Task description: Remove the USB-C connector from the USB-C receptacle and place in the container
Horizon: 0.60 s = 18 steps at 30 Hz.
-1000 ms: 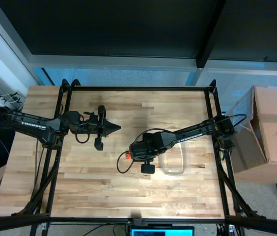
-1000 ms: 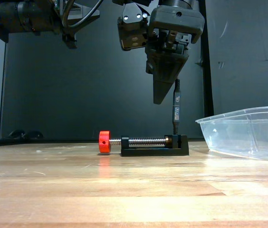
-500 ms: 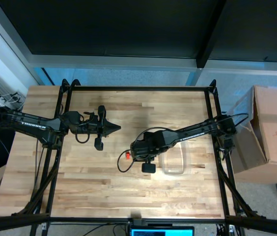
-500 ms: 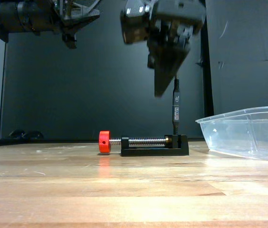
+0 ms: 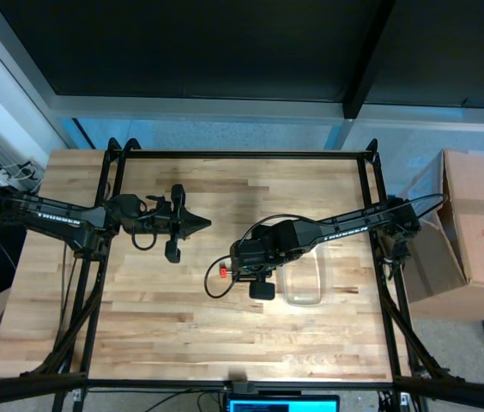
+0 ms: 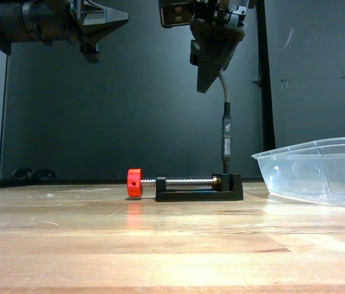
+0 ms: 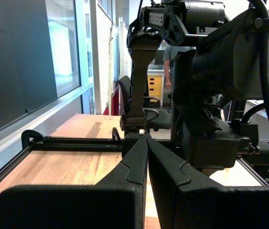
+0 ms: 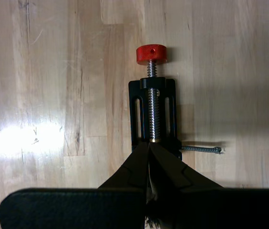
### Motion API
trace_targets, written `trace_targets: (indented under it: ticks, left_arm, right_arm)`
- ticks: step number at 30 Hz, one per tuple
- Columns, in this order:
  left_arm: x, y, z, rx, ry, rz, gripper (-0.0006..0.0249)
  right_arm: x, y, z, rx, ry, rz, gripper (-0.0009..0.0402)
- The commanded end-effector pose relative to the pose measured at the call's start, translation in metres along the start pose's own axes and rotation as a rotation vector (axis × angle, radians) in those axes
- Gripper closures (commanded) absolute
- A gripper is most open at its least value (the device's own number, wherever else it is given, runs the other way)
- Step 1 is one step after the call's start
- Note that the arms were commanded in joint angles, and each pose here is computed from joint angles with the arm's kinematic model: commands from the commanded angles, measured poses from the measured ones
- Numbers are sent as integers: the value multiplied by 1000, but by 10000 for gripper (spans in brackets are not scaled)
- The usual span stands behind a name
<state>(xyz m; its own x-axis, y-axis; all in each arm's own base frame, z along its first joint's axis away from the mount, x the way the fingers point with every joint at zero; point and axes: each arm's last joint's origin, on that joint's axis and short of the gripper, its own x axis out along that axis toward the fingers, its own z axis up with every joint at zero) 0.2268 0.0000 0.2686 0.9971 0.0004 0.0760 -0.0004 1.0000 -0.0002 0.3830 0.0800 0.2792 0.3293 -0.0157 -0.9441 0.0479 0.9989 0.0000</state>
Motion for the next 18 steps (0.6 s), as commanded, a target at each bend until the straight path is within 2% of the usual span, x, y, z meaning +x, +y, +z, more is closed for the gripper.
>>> trace_targets:
  ticks: [1,11,14,18]
  left_arm:
    - [0,0,0,0,0,0,243]
    - [0,0,0,0,0,0,243]
    - [0,0,0,0,0,0,243]
    - [0,0,0,0,0,0,243]
  right_arm:
    - [-1,0,-1,-12,13,-4,366]
    - [-8,4,-6,-36,20,-1,197]
    - [-13,6,-11,-45,42,-4,170]
    - [-17,7,-18,-55,72,-10,165]
